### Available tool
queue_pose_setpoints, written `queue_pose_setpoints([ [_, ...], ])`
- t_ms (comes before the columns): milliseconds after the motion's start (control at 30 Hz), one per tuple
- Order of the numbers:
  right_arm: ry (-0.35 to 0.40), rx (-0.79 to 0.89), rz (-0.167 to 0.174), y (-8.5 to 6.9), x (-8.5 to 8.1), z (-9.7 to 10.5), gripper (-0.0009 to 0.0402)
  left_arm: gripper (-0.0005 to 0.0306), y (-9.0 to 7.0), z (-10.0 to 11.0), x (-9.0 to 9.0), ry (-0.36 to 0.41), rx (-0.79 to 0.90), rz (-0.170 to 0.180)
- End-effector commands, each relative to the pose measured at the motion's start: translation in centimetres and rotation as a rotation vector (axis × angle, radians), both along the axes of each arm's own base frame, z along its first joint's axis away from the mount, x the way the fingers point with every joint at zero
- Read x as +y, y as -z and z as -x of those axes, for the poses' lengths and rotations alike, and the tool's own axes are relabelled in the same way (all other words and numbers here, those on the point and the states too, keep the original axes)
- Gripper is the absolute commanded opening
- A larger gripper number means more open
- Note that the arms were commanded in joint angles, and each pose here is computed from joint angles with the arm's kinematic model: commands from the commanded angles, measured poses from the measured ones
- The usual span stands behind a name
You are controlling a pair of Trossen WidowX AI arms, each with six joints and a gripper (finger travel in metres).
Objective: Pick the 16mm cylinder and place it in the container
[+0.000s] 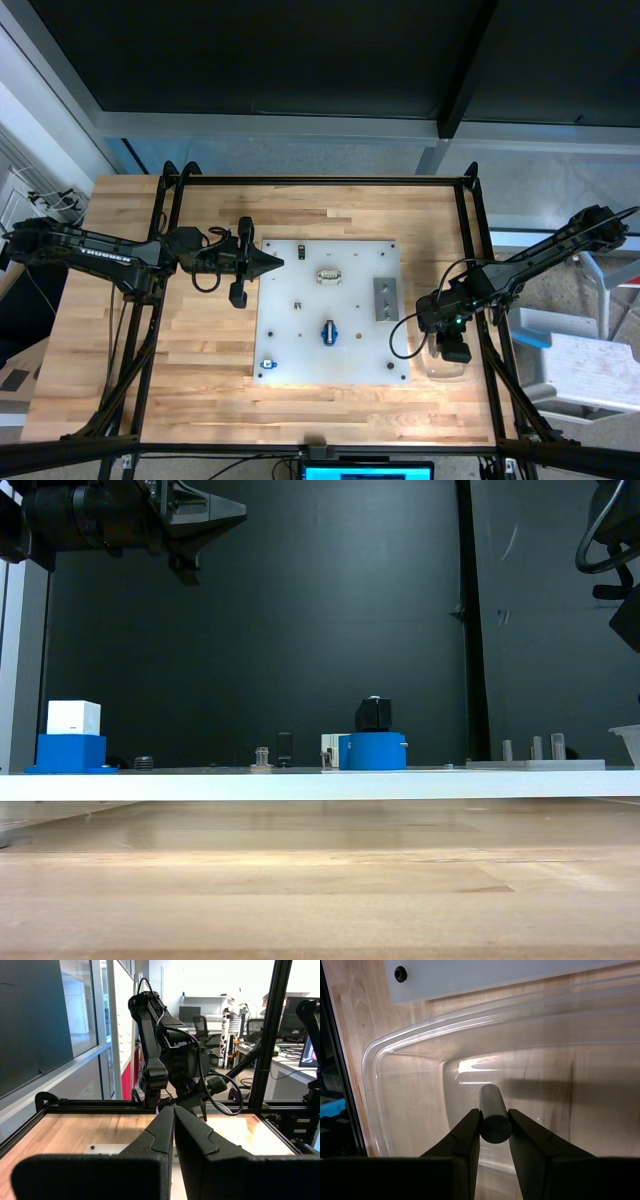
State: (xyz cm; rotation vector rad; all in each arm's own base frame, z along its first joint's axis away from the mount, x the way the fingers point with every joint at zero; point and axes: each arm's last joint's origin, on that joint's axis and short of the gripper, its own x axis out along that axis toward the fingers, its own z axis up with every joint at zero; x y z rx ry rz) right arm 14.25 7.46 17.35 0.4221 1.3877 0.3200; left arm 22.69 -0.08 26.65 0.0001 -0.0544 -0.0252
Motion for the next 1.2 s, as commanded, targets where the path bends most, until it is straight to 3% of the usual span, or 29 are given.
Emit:
queue_pose_setpoints([
  [33,0.001,0.000,0.002,0.0,0.0,0.0,0.0092,0.0000,0.0,0.0,0.0,0.000,0.000,0.000],
  [433,0.008,-0.009,0.022,0.0,0.0,0.0,0.0142,0.0000,0.0,0.0,0.0,0.000,0.000,0.000],
  [767,0.009,-0.002,0.028,-0.5,0.0,-0.1,0.0146,0.0000,0.0,0.0,0.0,0.000,0.000,0.000],
  [867,0.007,0.024,0.046,-1.0,-0.1,0.0,0.0146,0.0000,0.0,0.0,0.0,0.000,0.000,0.000],
  [1200,0.032,0.037,0.158,-4.3,-0.3,-0.1,0.0145,0.0000,0.0,0.0,0.0,0.000,0.000,0.000],
])
